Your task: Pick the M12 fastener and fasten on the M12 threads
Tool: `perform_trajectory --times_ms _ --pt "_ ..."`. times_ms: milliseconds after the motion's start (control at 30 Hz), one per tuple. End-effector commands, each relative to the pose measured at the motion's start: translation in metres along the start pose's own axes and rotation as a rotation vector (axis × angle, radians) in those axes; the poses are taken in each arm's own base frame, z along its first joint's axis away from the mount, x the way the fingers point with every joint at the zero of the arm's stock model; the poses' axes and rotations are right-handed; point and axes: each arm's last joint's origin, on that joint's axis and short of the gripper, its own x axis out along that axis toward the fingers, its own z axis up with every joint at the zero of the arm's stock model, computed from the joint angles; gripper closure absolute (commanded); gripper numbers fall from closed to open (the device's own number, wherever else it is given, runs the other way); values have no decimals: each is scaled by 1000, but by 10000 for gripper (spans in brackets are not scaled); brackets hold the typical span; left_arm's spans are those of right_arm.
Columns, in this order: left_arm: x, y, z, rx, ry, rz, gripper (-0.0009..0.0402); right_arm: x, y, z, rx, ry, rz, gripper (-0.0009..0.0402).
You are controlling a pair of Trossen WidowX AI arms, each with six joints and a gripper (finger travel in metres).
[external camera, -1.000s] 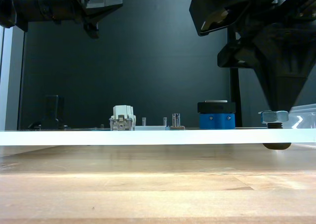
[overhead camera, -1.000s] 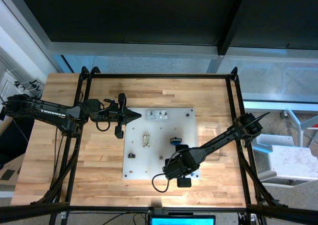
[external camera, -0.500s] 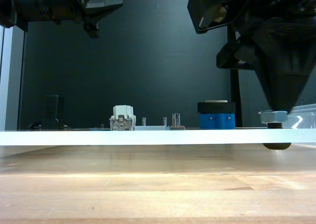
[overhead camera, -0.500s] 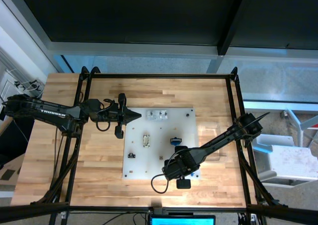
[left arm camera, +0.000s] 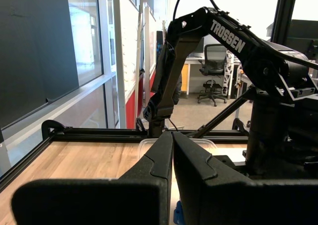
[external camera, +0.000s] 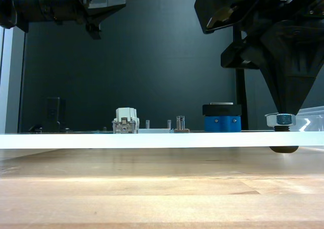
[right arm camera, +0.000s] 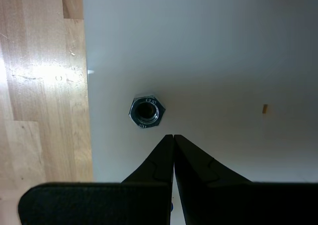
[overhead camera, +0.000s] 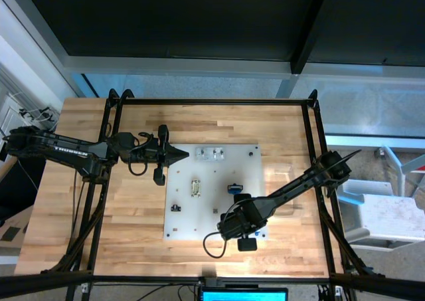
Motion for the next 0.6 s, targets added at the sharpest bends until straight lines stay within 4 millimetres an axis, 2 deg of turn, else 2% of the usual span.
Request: perform_trajectory --times_ms 33,367,533,600 --pt "0 0 0 0 0 0 393 3 0 1 2 -8 -26 393" --pt "0 0 0 0 0 0 393 10 2 4 -7 -6 -3 393" --pt "0 0 0 0 0 0 393 1 8 0 -99 78 248 393" --pt "0 0 0 0 0 0 393 -2 8 -1 -114 76 251 393"
